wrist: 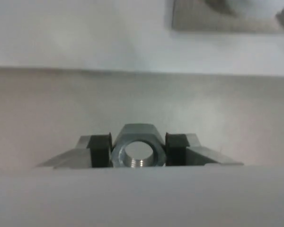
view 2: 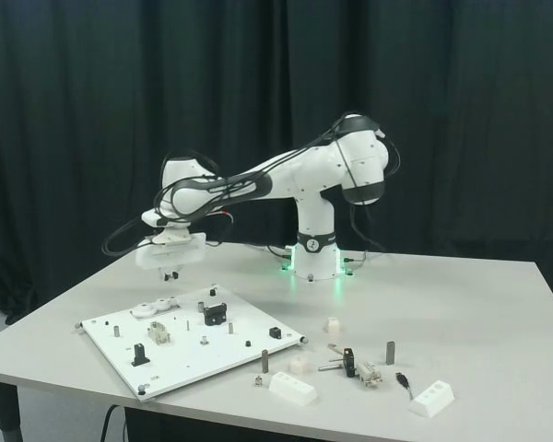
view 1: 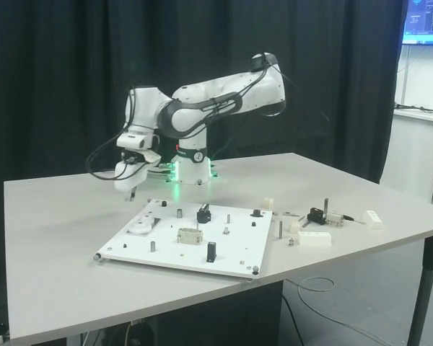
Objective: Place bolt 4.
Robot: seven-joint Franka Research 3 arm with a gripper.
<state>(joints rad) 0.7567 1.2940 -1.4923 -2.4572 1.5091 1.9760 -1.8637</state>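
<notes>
**Operator:** Nearest the wrist lens, low in the frame, what is held?

**Technician:** Gripper (wrist: 137, 150) jaws are pinching a grey hex-shaped part with a threaded bore, taken here as bolt 4 (wrist: 137, 152). Black pads (wrist: 100, 147) bear on its opposite flats. It looks more like a nut than a bolt; only the head end shows.

**Operator:** Arm position?

**Technician:** In the first room view the gripper (view 1: 130, 189) hangs at left of centre, above the far left corner of the white board (view 1: 238, 249) and apart from it. The second room view agrees: the gripper (view 2: 171, 272) hangs over the board (view 2: 230, 354) edge at centre left, beside the white round fixture (view 2: 157, 308).

**Operator:** Step in hand?

**Technician:** Judged as transport: the part is grasped and lifted, not yet seated. The next move calls for alignment above the intended hole, a vertical descent, then release once the part is seated.

**Operator:** Limits of observation?

**Technician:**
- The target hole cannot be identified; several small posts and holes on the board are too small to tell apart.
- The part's lower body is cut off by a pale band across the bottom of the wrist view.
- A grey object (wrist: 227, 16) at the upper right of that view is cut by the frame edge and cannot be identified.
- Loose parts (view 1: 314, 216) on the grey table (view 1: 50, 238), right of centre, stay unidentified.
</notes>
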